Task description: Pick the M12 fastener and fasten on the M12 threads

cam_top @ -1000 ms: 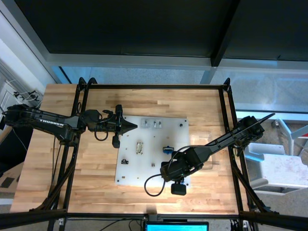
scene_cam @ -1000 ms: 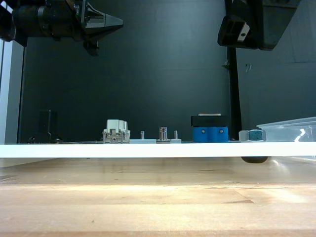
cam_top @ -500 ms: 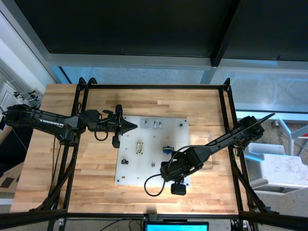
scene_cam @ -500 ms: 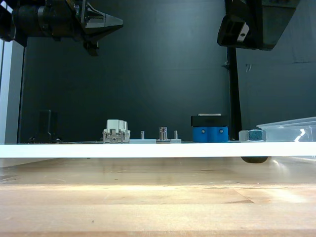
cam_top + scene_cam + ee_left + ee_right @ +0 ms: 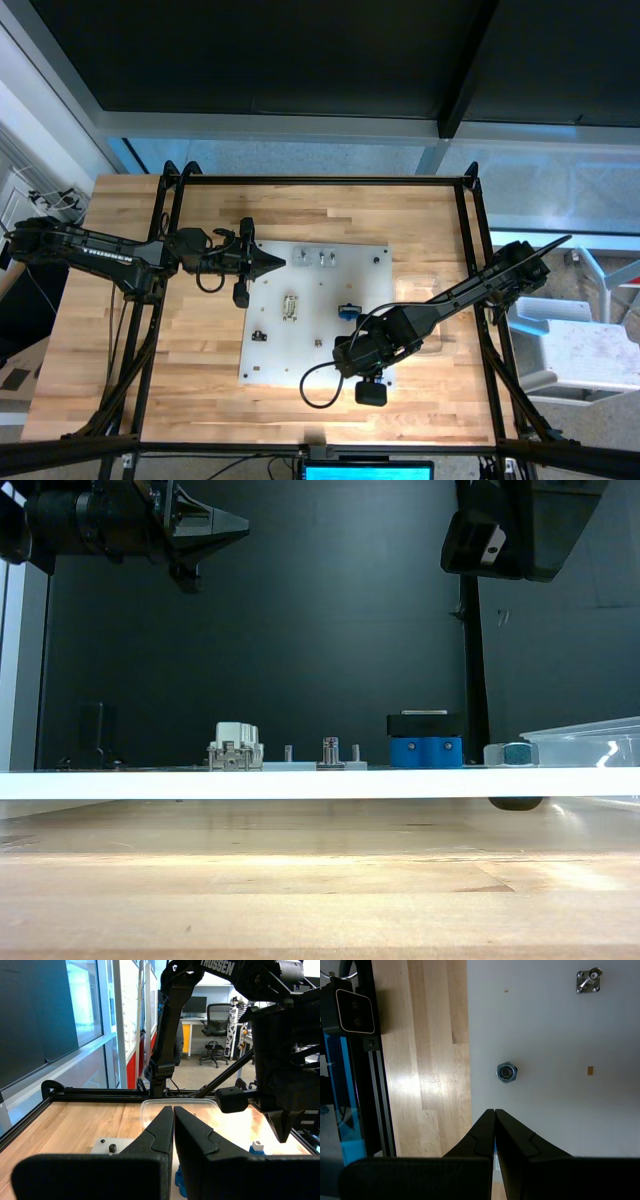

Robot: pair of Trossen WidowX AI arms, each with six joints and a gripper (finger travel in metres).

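Both sets of fingers are pinched shut on nothing: left gripper [image 5: 173,1108] is parked high by the white board's [image 5: 545,1035] left edge, and right gripper [image 5: 494,1110] hangs over its near right edge. The M12 nut [image 5: 517,752] sits on its stud [image 5: 506,1072] there, so it's probably fastened and the arm is clearing off.

Robotics lab in an open office: black-framed wooden worktop [image 5: 200,350] with left arm [image 5: 90,252] at 9 o'clock, right arm [image 5: 480,285] at 3 o'clock; beyond, glass partitions [image 5: 82,1005], monitor [image 5: 194,1006], office chair [image 5: 218,1030].
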